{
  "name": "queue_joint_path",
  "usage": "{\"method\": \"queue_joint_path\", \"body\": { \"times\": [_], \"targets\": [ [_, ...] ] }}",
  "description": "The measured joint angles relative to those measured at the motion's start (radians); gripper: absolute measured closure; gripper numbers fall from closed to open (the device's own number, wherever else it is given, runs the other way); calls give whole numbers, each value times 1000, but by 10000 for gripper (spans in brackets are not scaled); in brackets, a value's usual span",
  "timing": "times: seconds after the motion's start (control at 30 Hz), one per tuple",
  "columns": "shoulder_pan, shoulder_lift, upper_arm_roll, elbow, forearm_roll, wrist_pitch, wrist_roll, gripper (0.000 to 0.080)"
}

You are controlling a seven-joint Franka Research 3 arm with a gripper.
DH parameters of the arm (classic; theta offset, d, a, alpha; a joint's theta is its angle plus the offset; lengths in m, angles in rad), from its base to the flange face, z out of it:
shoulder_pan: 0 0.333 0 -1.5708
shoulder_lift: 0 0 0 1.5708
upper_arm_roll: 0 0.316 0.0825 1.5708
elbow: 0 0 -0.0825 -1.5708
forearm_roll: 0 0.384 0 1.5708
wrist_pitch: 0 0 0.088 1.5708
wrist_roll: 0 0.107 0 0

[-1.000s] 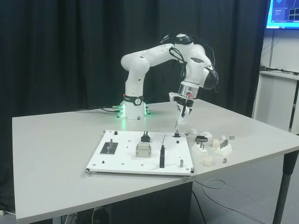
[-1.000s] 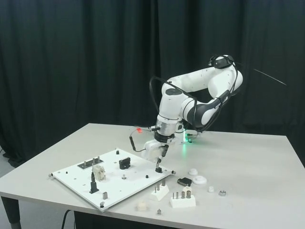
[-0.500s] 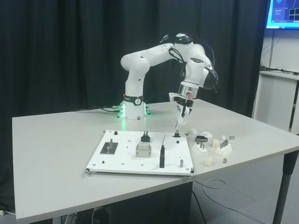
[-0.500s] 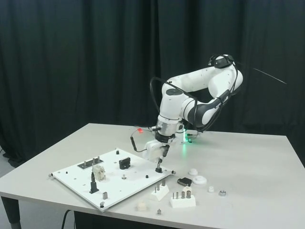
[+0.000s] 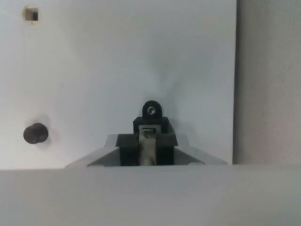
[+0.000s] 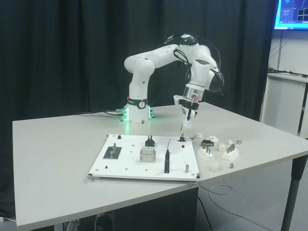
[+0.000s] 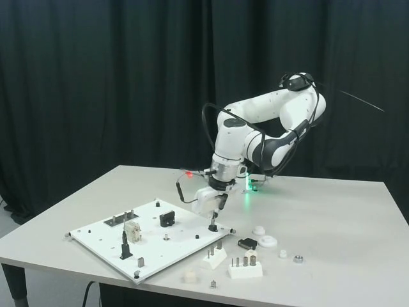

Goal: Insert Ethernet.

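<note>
The gripper pinches a small clear plastic plug between its fingertips, right above a blocky black socket near the edge of the flat white board. The board is smooth and matte on the grey table. A round black peg stands near the socket.
</note>
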Motion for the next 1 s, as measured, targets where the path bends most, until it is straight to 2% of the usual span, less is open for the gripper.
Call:
{"method": "queue_joint_path", "body": {
  "times": [0.3, 1.0],
  "targets": [
    [0, 0, 8, -4, 18, 25, -5, 731],
    [10, -9, 3, -23, 31, 18, -22, 731]
  ]
}}
